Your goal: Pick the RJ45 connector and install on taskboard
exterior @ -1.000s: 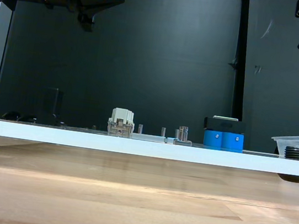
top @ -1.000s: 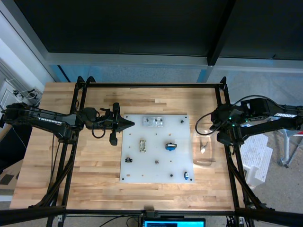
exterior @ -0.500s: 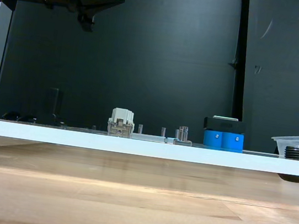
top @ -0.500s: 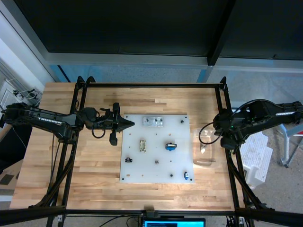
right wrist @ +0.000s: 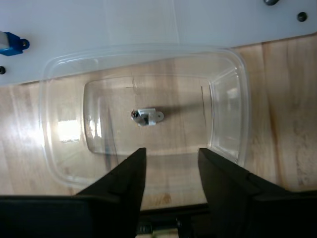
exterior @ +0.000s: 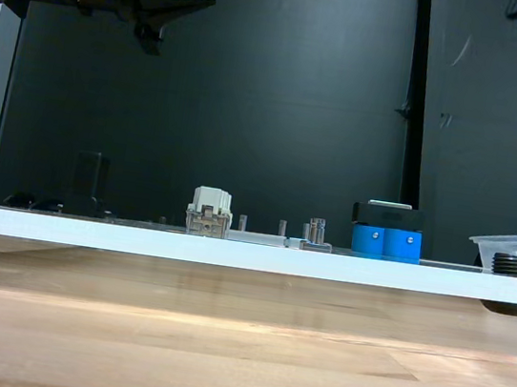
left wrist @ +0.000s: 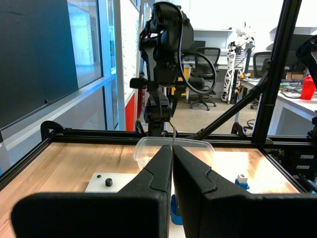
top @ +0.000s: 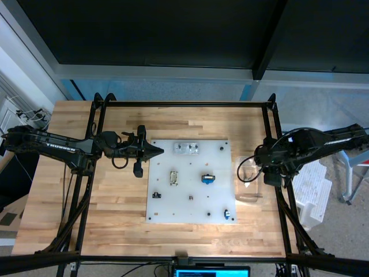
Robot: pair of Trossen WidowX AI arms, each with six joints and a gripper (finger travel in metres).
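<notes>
Over the clear tray, just right of the taskboard: has brought the right gripper in above it within the last second, now staring straight down with fingers spread wide, gripping nothing. Reads as approach finished, descent and pick not yet begun. Down on the tray floor, apart from every wall, spot the RJ45 connector. Lying flat, with long axis along the tray's longer side and parallel to the board's edge; dark end toward the blue corner fitting, pale end away. Farther back, across the board, nothing new from the left gripper: parked high, pinched shut, empty.
</notes>
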